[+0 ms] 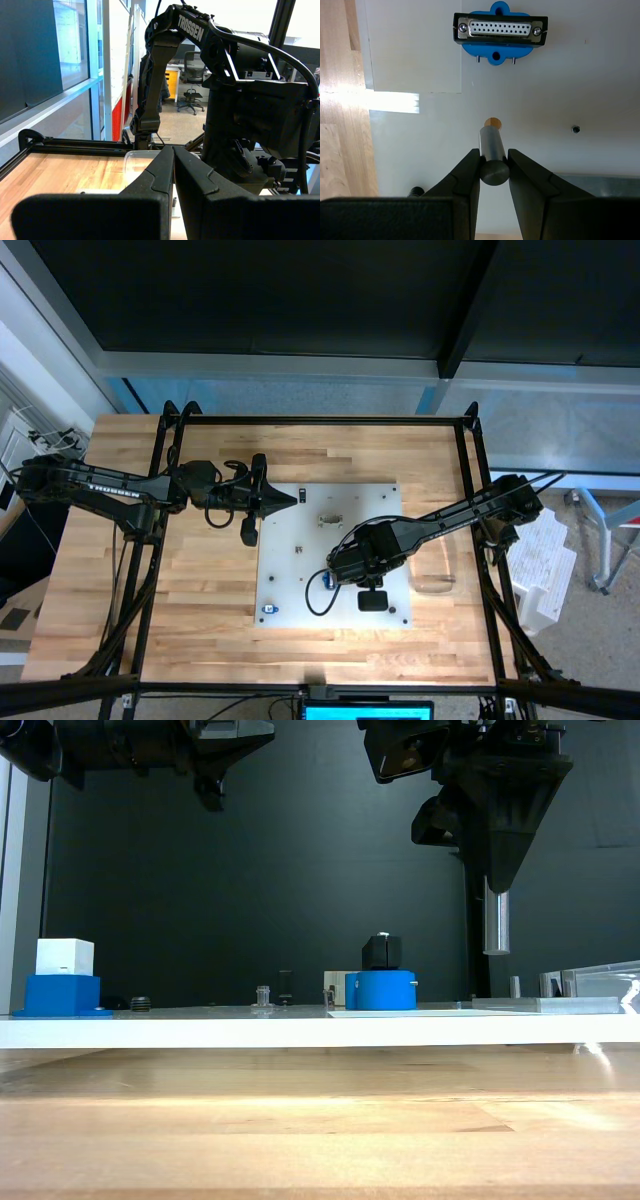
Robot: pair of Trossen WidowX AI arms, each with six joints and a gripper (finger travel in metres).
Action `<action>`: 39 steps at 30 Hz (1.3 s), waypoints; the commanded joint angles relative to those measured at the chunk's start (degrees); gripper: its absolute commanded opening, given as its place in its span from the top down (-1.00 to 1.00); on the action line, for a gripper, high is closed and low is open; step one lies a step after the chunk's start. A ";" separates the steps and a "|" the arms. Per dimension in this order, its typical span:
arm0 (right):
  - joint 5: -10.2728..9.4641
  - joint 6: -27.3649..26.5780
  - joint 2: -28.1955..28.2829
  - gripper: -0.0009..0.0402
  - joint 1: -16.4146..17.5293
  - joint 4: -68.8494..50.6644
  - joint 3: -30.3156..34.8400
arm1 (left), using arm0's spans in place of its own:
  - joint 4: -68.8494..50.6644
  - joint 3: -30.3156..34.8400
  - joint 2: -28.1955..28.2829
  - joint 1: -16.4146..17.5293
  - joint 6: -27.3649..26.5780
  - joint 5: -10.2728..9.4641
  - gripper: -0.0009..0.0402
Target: Pick the 16mm cylinder and install on the taskboard
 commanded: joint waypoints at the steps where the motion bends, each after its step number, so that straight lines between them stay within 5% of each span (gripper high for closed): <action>1: 0.11 0.02 -0.02 0.90 0.00 0.17 -0.02 | 0.00 0.02 0.00 0.00 0.02 0.02 0.96; 39: 0.07 0.02 -0.02 0.90 0.04 1.40 -1.07 | 0.00 0.02 0.00 0.02 0.02 0.02 0.96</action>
